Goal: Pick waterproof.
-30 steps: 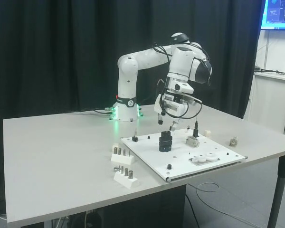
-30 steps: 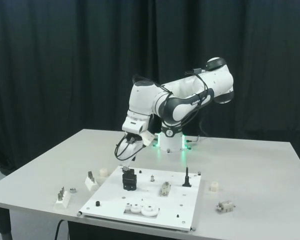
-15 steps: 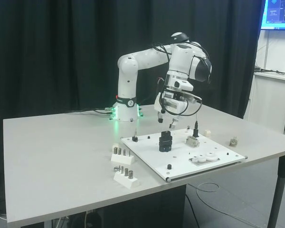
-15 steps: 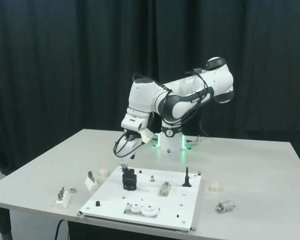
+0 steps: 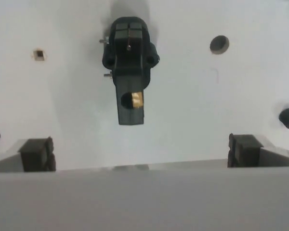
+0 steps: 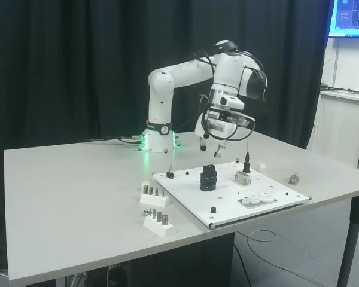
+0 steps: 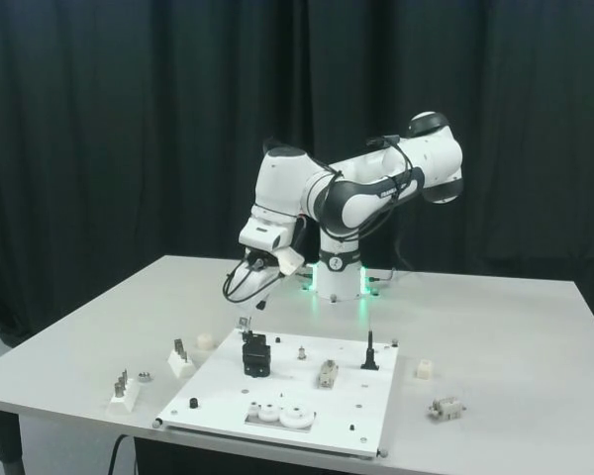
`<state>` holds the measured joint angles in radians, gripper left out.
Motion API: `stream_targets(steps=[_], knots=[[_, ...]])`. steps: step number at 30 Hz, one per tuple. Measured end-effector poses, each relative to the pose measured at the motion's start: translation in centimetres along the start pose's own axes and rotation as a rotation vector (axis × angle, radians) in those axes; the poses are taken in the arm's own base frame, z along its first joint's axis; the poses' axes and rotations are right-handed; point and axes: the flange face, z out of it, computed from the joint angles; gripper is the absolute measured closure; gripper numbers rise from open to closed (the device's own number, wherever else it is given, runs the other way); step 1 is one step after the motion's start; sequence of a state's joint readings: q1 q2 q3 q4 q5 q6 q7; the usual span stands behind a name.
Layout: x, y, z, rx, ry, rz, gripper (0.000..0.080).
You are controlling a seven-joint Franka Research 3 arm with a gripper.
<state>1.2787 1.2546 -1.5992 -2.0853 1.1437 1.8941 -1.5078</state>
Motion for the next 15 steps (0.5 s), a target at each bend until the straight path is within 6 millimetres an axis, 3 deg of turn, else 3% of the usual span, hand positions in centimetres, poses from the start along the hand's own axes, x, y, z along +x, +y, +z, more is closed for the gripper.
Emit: stream_targets(steps=[15], knots=[[0.4,0.5,-1.8,-0.005,0.004,-0.007,0.0003]])
